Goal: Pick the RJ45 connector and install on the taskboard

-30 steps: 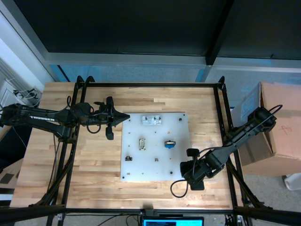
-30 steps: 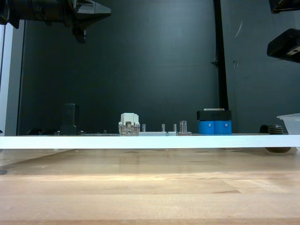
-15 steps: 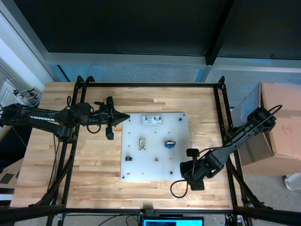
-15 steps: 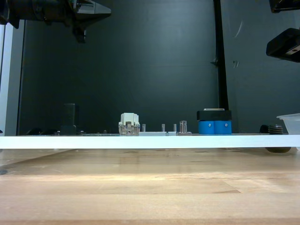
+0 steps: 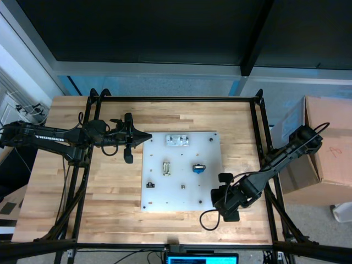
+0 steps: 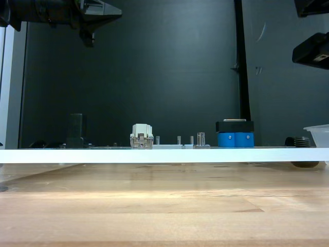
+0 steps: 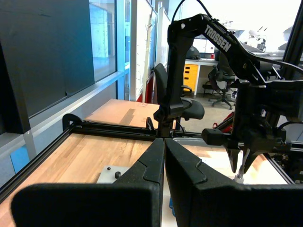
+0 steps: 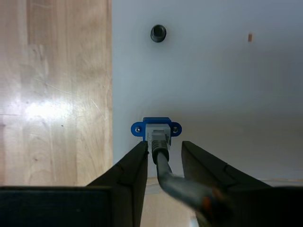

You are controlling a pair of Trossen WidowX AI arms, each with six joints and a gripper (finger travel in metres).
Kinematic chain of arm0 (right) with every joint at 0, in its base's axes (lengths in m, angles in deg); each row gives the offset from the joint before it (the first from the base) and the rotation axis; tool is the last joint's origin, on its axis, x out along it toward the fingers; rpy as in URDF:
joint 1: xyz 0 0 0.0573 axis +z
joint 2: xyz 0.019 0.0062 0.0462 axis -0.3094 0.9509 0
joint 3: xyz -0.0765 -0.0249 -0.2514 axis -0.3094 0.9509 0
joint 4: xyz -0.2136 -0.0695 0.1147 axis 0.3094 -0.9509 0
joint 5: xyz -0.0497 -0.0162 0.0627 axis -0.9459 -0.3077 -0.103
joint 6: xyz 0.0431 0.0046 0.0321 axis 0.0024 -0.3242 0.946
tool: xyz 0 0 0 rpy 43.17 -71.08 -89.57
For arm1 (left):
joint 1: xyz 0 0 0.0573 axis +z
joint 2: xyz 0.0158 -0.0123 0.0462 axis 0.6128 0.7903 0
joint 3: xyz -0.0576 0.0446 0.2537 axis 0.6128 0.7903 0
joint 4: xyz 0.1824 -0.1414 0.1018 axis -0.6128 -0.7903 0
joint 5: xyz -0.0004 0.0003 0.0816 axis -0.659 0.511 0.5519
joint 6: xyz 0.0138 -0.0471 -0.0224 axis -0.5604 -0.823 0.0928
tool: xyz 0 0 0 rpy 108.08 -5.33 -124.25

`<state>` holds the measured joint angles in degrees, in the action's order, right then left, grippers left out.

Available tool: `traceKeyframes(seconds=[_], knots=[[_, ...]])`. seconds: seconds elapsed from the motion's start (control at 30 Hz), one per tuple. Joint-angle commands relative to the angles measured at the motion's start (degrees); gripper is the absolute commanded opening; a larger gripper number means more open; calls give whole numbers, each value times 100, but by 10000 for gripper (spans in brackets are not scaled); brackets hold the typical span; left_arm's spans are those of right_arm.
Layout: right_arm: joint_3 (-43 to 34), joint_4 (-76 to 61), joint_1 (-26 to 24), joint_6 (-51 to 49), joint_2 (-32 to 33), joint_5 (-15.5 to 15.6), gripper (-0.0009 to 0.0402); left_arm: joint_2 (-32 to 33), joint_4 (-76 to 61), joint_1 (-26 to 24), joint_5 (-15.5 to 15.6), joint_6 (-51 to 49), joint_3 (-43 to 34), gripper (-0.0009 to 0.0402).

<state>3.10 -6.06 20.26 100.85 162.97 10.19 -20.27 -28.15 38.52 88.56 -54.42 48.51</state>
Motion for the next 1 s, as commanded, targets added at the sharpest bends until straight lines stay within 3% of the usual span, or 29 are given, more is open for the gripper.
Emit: traceKeyframes(seconds=[0.03,0.3,0.63,0.87,1.0], knots=[[-24,-61,4,11,-179,-4,125,2,0,2,-2,2,0,0],[-2,-315,4,20,-837,-72,168,2,2,2,-2,2,0,0],[9,-442,4,-20,-1032,-184,171,2,2,2,-2,2,0,0],[424,-291,-428,-52,-1808,-365,141,2,2,0,-2,2,0,0],[769,162,-953,-461,-2472,-732,106,2,2,2,-2,2,0,0]])
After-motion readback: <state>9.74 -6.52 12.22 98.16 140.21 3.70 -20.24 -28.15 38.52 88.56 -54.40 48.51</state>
